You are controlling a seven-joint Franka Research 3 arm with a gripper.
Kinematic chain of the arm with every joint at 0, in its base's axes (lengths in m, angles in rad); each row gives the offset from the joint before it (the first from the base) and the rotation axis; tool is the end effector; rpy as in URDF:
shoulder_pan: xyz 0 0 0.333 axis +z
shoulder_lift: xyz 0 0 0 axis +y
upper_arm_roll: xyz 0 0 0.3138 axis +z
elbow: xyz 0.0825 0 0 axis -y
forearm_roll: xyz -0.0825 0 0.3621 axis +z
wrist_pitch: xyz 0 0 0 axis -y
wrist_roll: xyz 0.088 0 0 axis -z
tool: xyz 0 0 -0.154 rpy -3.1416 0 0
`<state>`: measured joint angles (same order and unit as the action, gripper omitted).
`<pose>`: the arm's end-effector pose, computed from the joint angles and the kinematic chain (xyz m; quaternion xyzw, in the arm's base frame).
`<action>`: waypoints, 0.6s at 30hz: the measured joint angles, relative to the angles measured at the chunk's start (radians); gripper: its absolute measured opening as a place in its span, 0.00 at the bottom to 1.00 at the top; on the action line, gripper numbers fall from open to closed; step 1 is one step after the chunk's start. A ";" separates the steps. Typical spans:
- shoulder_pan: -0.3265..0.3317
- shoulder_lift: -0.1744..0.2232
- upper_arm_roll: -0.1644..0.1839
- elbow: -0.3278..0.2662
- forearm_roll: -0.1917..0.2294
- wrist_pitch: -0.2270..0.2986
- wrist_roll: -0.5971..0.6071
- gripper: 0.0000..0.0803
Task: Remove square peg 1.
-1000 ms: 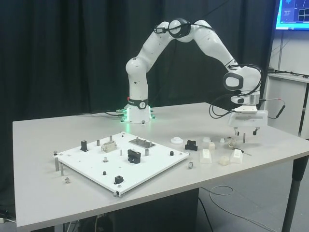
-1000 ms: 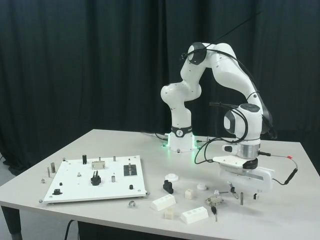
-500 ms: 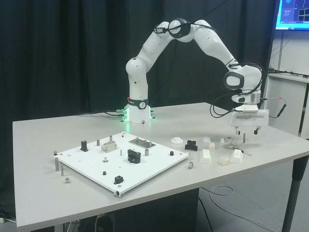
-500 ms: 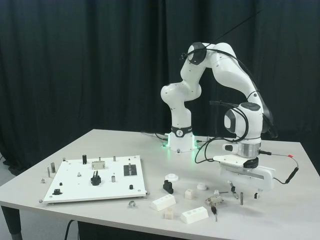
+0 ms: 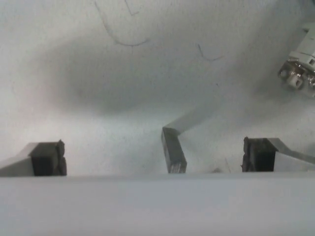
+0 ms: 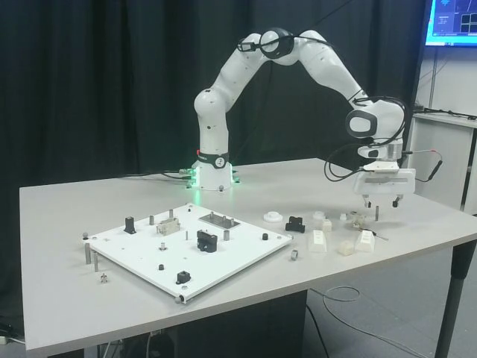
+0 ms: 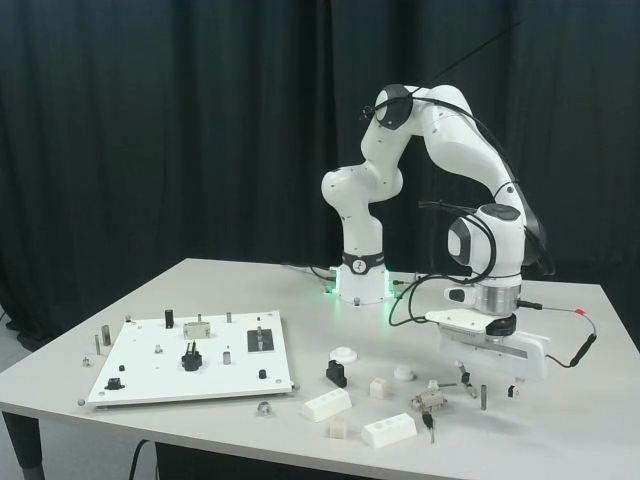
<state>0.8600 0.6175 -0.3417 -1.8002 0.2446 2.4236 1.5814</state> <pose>0.5506 0.3357 0.1906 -0.8303 0.5565 -0.0255 0.0152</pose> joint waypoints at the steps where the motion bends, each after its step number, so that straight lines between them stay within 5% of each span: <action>1: 0.000 0.000 0.000 0.000 0.000 0.000 0.000 1.00; 18: 0.000 0.000 -0.003 0.007 -0.002 -0.017 0.000 1.00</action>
<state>0.8600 0.6175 -0.3446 -1.7930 0.2427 2.4062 1.5813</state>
